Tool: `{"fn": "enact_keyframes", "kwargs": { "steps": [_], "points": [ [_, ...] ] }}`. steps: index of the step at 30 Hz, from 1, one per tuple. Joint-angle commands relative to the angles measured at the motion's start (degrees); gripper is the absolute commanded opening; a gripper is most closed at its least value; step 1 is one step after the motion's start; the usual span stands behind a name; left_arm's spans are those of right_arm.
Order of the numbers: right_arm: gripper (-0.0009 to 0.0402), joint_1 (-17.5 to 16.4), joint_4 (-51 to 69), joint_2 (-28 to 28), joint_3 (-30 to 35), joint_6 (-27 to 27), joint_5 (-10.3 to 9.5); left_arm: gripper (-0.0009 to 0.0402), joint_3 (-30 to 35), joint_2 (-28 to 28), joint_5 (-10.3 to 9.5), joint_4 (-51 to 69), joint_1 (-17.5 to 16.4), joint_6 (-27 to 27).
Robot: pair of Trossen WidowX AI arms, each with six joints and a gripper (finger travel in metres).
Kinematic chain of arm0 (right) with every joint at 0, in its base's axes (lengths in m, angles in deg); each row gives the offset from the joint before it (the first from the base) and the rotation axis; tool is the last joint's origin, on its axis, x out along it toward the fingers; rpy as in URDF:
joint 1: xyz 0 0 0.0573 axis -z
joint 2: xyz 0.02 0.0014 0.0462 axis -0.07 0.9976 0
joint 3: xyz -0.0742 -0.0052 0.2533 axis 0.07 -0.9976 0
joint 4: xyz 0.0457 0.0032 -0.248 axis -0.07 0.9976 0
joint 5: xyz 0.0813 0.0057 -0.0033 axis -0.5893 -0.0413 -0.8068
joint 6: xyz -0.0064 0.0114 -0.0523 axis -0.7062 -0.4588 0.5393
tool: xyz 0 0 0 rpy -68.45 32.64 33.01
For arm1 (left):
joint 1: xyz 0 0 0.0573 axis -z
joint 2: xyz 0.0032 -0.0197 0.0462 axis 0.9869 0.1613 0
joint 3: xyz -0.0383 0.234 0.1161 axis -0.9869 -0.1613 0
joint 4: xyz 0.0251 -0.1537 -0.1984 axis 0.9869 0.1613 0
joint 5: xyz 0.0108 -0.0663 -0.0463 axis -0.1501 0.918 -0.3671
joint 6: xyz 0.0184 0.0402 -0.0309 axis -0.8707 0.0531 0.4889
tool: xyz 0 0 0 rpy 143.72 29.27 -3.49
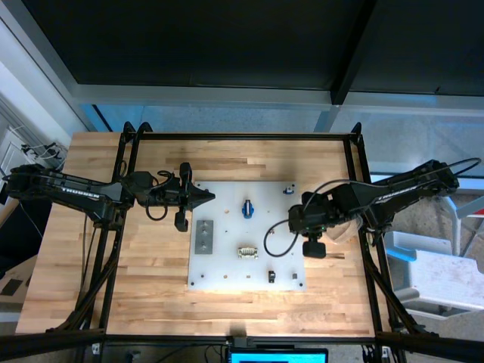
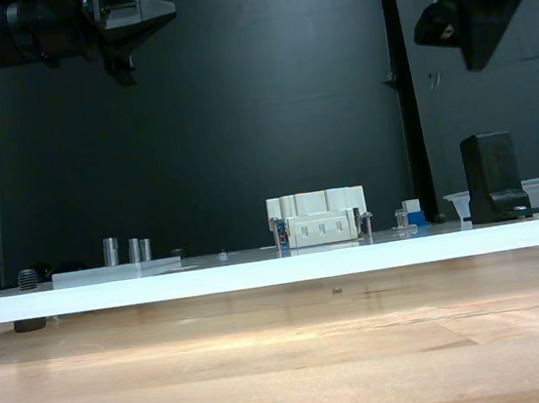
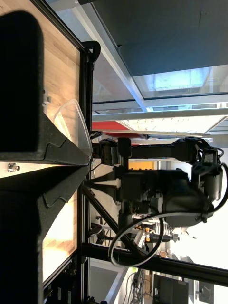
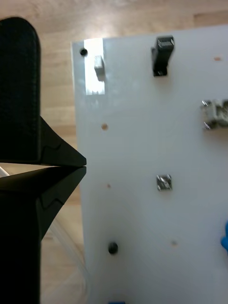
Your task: Pick the 16mm bar from the taskboard and place it in the container
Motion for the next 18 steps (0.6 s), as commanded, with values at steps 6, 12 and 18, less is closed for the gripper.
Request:
{"fn": "enact_keyframes", "kwargs": {
  "steps": [6,12,18],
  "points": [
    [0.0000,-5.6,0.8,1.4,0.0,-5.3,0.09,0.0000,0.0,0.0,0.00,0.0,0.0,0.0],
    [0.0000,-8.9,0.7,3.7,0.3,-8.7,0.02,0.0000,0.0,0.0,0.00,0.0,0.0,0.0],
    [0.0000,-11.6,1.8,7.2,3.9,-10.8,0.02,0.0000,0.0,0.0,0.00,0.0,0.0,0.0]
  ]
}}
